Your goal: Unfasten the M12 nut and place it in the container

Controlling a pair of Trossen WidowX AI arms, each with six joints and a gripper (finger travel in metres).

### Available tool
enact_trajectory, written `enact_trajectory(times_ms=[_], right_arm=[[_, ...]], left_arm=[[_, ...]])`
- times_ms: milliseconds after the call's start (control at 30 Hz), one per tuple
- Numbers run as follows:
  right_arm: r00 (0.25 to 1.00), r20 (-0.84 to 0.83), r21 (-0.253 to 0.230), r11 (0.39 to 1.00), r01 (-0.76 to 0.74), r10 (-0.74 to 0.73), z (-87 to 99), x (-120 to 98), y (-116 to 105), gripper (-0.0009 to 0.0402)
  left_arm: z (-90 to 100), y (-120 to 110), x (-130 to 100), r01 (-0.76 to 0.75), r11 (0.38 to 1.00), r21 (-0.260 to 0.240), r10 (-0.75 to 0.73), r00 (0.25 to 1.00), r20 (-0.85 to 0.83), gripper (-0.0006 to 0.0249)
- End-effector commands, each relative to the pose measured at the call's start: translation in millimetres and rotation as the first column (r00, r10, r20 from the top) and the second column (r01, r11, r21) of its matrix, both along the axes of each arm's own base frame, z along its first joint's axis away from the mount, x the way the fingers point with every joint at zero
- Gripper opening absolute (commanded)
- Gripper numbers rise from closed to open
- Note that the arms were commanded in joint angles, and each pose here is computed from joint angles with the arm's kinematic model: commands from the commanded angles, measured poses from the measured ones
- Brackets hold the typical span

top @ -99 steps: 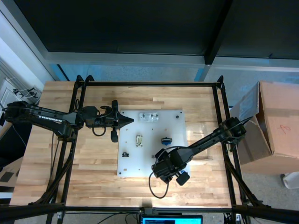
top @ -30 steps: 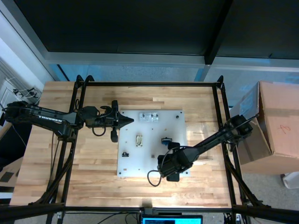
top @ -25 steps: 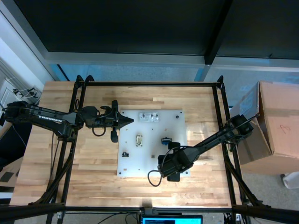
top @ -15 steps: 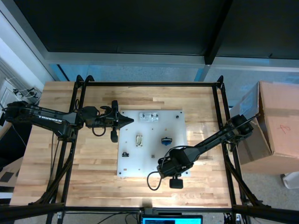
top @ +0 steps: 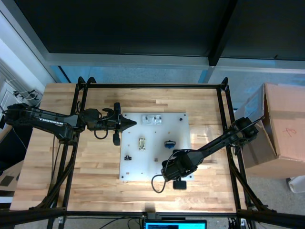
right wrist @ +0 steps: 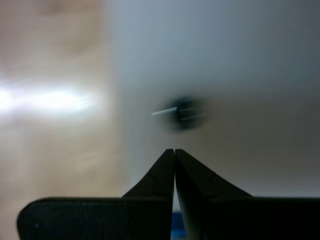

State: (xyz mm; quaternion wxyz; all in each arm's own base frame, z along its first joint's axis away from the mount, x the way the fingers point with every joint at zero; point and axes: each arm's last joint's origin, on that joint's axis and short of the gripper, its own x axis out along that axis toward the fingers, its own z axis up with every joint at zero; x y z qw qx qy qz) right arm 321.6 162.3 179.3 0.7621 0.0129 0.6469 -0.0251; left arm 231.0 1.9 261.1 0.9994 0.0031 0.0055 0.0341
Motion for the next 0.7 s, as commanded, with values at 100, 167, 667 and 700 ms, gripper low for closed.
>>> enact_trajectory(times_ms=[100, 167, 667, 700], right_arm=[[1.0, 0.012, -0.072, 0.997, 0.026, -0.026, 4.9, -2, -4, 0.0], [1.0, 0.005, -0.066, 0.997, 0.025, -0.025, 5.1, -3, -4, 0.0], [0.998, -0.065, 0.234, 0.972, -0.01, 0.026, 6.1, 0, 7, 0.0], [0.998, -0.053, 0.204, 0.979, -0.008, 0.019, 5.8, 0, 6, 0.0]], left_arm=[[0.1, 0, 0, 0.0, 1.0, 0.0, 0.0, 1.0, 0.0, 0.0], [0.0, 0, 0, 0.0, 1.0, 0.0, 0.0, 1.0, 0.0, 0.0], [0.1, 0, 0, 0.0, 1.0, 0.0, 0.0, 1.0, 0.0, 0.0], [0.0, 0, 0, 0.0, 1.0, 0.0, 0.0, 1.0, 0.0, 0.0]])
